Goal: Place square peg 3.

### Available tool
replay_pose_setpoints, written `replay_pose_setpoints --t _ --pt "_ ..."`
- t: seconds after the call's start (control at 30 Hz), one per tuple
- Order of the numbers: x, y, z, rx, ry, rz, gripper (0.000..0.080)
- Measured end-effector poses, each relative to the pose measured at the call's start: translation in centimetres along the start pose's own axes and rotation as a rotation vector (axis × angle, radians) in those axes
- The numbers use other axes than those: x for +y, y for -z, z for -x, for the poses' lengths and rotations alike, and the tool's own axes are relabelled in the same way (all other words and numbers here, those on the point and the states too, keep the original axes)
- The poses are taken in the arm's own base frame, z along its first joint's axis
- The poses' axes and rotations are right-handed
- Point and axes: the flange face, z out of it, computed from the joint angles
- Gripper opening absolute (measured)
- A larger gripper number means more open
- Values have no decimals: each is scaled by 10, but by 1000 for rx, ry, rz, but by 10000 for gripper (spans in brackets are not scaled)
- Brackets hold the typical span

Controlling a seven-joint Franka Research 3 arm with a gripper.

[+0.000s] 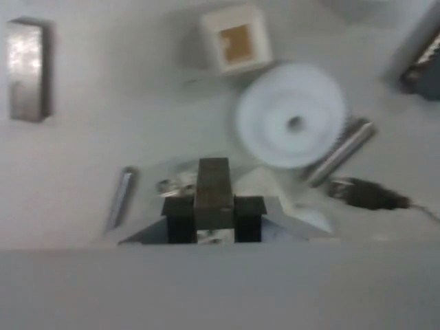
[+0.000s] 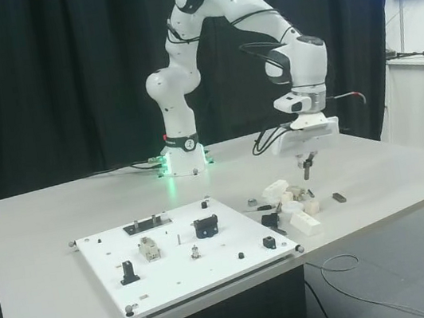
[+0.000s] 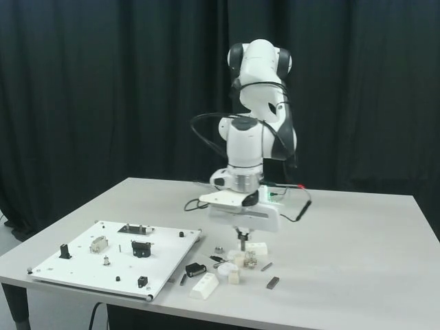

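Hand (image 1: 214,218) clamps dark, straight-edged square peg (image 1: 213,187).

Even overhead room light, soft shadows on grey table (image 2: 61,223); green glow at arm base (image 2: 184,159); wrist view blurred throughout.

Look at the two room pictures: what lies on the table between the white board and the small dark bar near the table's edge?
A cluster of loose parts, white blocks and a gear, lies between the white board and the dark bar, below the gripper holding a peg. Both room views show it.
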Motion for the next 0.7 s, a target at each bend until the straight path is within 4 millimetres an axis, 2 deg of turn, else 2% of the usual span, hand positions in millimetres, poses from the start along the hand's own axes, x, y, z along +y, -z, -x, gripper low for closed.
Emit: replay_pose_setpoints --t 0.7 --pt "-28 -28 88 7 -47 -3 113"
